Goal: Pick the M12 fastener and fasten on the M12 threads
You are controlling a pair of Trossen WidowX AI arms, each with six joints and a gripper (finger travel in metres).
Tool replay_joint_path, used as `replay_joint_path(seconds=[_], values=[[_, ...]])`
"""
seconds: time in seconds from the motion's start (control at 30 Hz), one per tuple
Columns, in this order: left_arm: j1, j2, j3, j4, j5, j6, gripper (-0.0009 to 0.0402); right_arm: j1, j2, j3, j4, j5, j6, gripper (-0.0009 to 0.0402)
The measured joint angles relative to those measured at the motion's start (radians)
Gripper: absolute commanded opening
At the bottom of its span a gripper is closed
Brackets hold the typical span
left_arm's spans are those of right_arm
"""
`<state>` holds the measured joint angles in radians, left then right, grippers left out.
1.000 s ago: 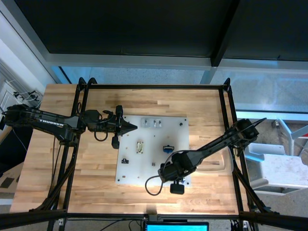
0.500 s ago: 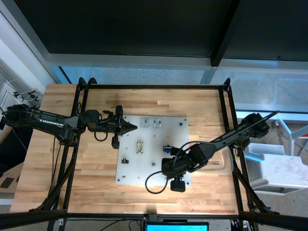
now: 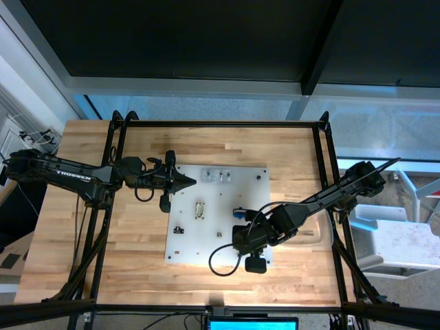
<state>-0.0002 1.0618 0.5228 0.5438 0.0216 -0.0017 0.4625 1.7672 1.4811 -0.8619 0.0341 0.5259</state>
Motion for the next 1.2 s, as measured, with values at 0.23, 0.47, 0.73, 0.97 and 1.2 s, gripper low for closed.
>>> replay_joint_path(seconds=[0.23,0.47,0.73,0.97,1.2], values=[[0.0,0.0,0.0,0.0,0.0,0.0,0.0,0.0,0.0,0.0,0.0,0.0,0.0,0.0],[0.0,0.0,0.0,0.0,0.0,0.0,0.0,0.0,0.0,0.0,-0.001,0.0,0.007,0.0],[0.0,0.0,0.0,0.0,0.0,0.0,0.0,0.0,0.0,0.0,-0.001,-0.001,0.015,0.0],[0.0,0.0,0.0,0.0,0.0,0.0,0.0,0.002,0.0,0.0,0.0,-0.002,0.015,0.0],[0.0,0.0,0.0,0.0,0.0,0.0,0.0,0.002,0.0,0.0,0.003,-0.004,0.019,0.0]])
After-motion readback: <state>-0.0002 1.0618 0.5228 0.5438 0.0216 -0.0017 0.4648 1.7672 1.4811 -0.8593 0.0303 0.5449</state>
